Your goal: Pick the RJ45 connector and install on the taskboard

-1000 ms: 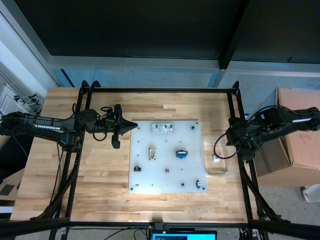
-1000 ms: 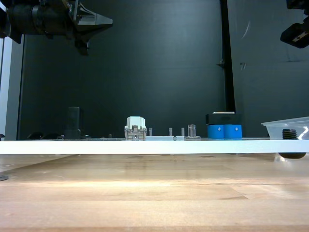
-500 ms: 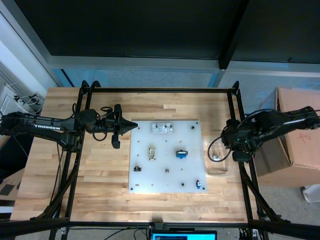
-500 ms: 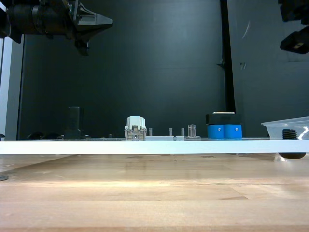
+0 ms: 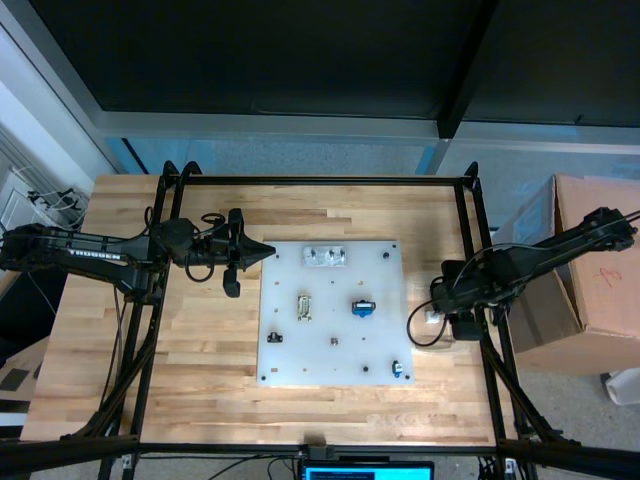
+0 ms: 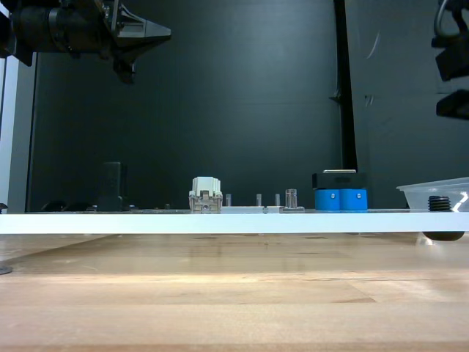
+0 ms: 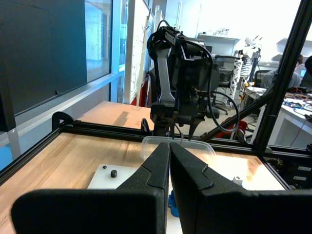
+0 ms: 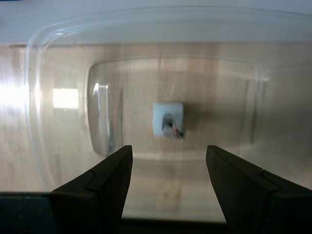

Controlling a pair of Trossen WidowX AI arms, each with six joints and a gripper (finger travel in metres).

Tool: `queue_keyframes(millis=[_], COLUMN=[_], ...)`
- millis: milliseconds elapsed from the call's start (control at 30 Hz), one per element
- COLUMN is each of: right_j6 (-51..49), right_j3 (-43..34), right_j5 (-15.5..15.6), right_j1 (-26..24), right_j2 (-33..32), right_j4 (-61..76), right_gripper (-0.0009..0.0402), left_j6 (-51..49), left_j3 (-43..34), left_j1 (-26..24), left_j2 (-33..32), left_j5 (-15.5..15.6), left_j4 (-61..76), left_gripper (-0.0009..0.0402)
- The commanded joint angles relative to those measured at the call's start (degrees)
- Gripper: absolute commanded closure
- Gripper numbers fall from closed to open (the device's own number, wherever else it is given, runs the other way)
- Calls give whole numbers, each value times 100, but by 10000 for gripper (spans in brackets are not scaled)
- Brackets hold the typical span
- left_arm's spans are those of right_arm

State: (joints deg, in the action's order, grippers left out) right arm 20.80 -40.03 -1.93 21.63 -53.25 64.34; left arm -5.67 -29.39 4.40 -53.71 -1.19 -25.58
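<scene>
- The right gripper (image 8: 168,148) is sitting lower and nearer the table's near edge than a second ago, over the clear container (image 8: 35,68), fingers spread wide and gripping nothing.
- The RJ45 connector (image 8: 168,119) is lying free on the container's floor, below those fingers.
- The left gripper (image 5: 262,252) is hovering high at the taskboard's (image 5: 330,345) left edge, fingers pressed together and empty.
</scene>
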Motion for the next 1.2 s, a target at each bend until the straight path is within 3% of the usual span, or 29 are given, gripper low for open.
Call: queue_keyframes(millis=[33,633,1200], right_j6=[-4,-31,-24], right_j3=[186,402,433], right_j5=[22,-2,-2], right_j1=[15,46,48], right_j2=[-166,-612,-612], right_j4=[-317,-713,-785], right_gripper=[189,254,382], left_j6=[2,2,2], left_j3=[-2,-2,-2], left_j1=[0,0,2], left_j2=[-2,-2,-2], left_j5=[-2,-2,-2], left_j4=[0,0,2], left_gripper=[393,393,393])
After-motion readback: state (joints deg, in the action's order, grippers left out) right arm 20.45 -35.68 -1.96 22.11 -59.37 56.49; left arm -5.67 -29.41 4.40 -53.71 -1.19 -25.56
